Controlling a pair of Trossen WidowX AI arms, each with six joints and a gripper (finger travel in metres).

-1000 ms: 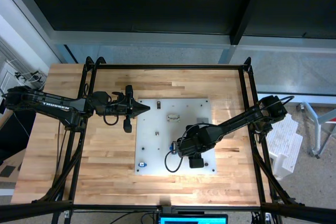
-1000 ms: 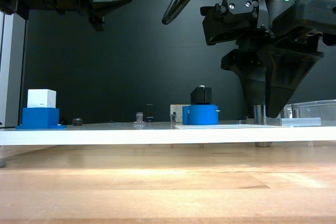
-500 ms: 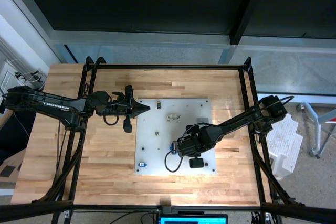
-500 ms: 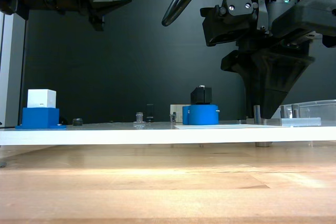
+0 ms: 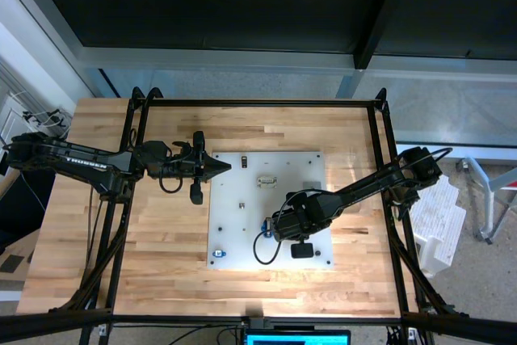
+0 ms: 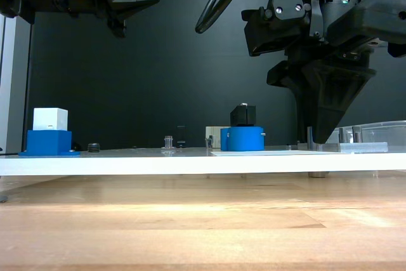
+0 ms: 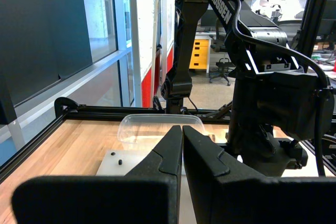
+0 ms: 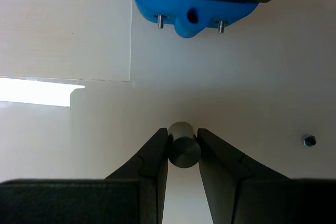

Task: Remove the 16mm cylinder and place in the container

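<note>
Container (image 7: 160, 127): clear tub at the far end of the white board (image 5: 242, 236), straight ahead of the left gripper (image 7: 182, 136). Thru its walls we make out only table and frame behind. In the low view it sits at the right edge, w/ a flat grey block (image 6: 363, 147) low in front of or inside it; we can't tell which.

The 16mm cylinder (image 8: 184, 148) stands upright on the board near the blue connector piece (image 8: 191, 11). The right gripper (image 8: 182, 132) is clamped on it, one finger touching each side. Low view: that gripper points straight down, right of ctr, tips at board level.

The left gripper hangs at the upper left of the low view, well above the board, fingers together.

Vs 1 s ago: we saw the right fingers apart w/ the cylinder standing bare beside them. Now they've closed in and only a sliver of it shows. Left arm, tub and the rest: same spots.
</note>
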